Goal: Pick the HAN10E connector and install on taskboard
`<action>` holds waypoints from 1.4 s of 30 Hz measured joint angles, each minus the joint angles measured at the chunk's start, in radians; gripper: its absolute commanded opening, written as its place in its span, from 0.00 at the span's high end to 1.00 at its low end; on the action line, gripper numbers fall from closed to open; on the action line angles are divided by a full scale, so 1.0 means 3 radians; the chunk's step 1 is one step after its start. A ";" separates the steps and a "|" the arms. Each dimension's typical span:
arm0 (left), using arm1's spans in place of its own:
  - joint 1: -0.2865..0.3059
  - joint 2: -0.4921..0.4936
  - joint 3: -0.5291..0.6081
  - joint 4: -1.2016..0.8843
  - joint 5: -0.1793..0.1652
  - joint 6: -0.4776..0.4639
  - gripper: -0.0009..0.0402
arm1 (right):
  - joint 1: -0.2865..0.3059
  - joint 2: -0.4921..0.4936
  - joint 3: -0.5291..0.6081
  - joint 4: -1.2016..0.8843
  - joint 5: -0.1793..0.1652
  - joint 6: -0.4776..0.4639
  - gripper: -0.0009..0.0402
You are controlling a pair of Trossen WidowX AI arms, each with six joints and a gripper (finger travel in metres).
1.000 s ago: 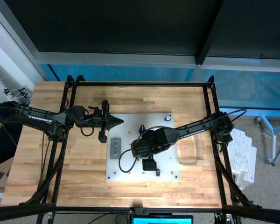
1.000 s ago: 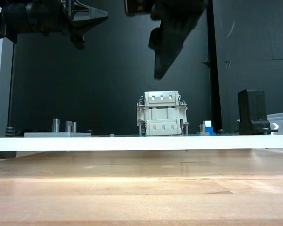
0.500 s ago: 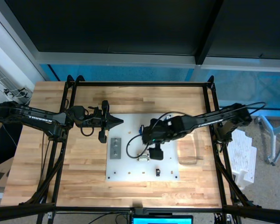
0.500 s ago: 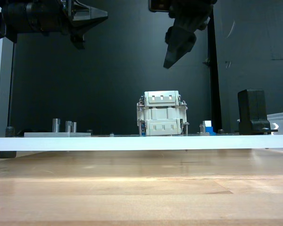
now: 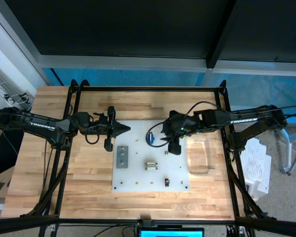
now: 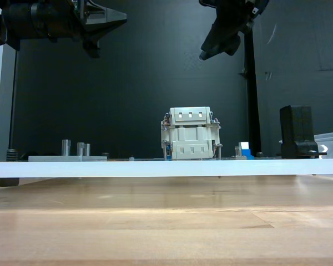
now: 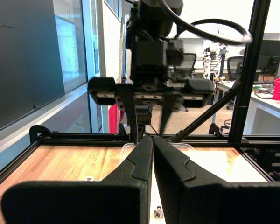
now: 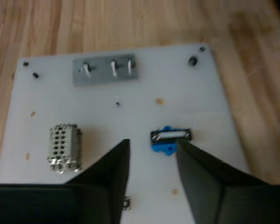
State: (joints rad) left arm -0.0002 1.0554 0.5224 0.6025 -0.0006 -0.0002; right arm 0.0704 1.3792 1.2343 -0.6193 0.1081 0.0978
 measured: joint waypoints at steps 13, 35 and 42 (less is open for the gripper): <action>0.0000 0.0000 0.0001 -0.0001 0.0001 0.0001 0.98 | -0.0310 -0.0561 -0.0542 0.0852 -0.0210 -0.0210 0.98; 0.0000 0.0000 0.0001 0.0000 0.0001 0.0001 0.98 | -0.0318 -0.0823 -0.1731 0.3485 -0.0313 -0.0039 0.98; 0.0000 0.0000 0.0001 0.0000 0.0000 0.0001 0.98 | -0.0318 -0.0821 -0.1920 0.3690 -0.0333 0.0056 0.98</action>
State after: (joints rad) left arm -0.0002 1.0554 0.5228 0.6025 -0.0006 0.0002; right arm -0.0250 1.1328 0.6582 0.4877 0.0082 0.1146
